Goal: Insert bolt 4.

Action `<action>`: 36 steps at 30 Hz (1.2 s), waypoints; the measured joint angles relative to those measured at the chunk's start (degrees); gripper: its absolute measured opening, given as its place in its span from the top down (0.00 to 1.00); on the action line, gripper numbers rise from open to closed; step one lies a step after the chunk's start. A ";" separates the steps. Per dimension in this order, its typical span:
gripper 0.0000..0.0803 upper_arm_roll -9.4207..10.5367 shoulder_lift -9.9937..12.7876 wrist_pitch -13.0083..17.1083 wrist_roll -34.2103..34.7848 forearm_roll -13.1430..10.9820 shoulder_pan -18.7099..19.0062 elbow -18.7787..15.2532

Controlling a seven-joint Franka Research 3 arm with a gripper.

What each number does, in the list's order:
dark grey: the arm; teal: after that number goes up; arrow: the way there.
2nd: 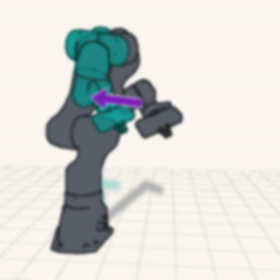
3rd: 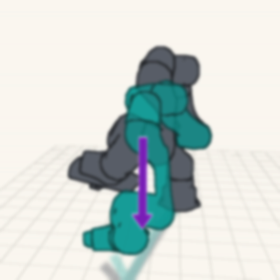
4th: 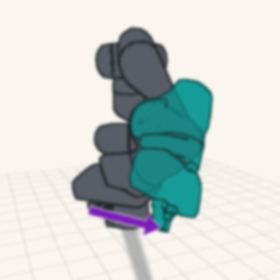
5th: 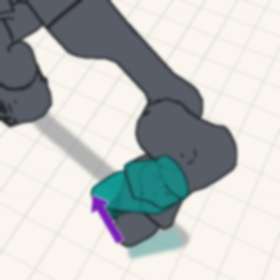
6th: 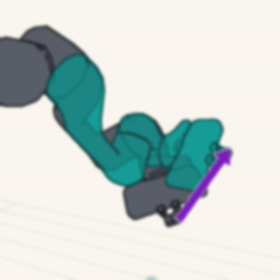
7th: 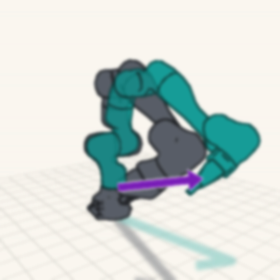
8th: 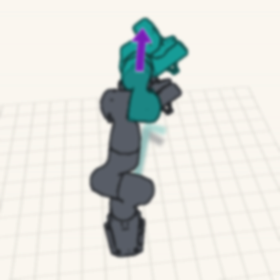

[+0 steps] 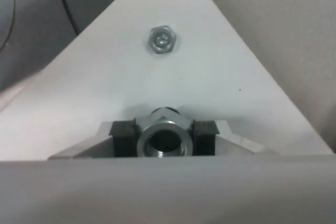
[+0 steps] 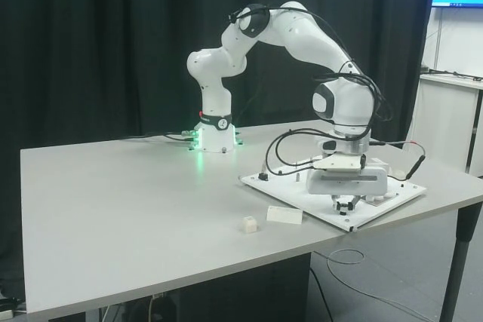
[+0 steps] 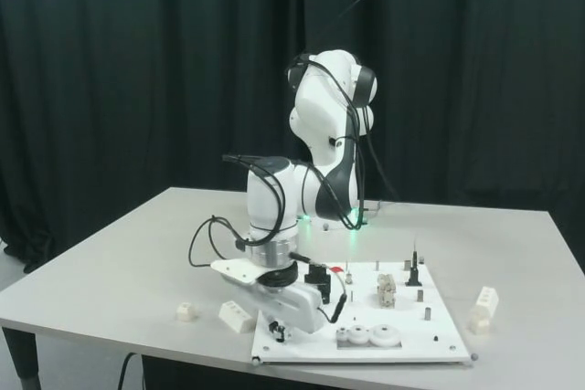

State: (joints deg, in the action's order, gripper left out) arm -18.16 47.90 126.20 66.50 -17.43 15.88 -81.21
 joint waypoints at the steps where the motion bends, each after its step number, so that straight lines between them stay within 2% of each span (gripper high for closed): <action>1: 0.72 0.00 0.00 0.01 1.03 0.00 0.00 0.00; 7: 0.72 0.00 0.00 0.08 7.80 0.00 0.00 -0.03; 15: 0.72 -0.01 -0.06 0.36 24.16 0.03 0.01 -0.19; 25: 0.72 -0.02 -0.44 1.23 34.53 0.02 0.15 -0.99; 36: 0.72 -0.08 -0.56 1.56 39.57 0.06 0.31 -1.26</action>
State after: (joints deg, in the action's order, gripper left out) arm -18.24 47.34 127.76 106.07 -17.37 16.19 -82.47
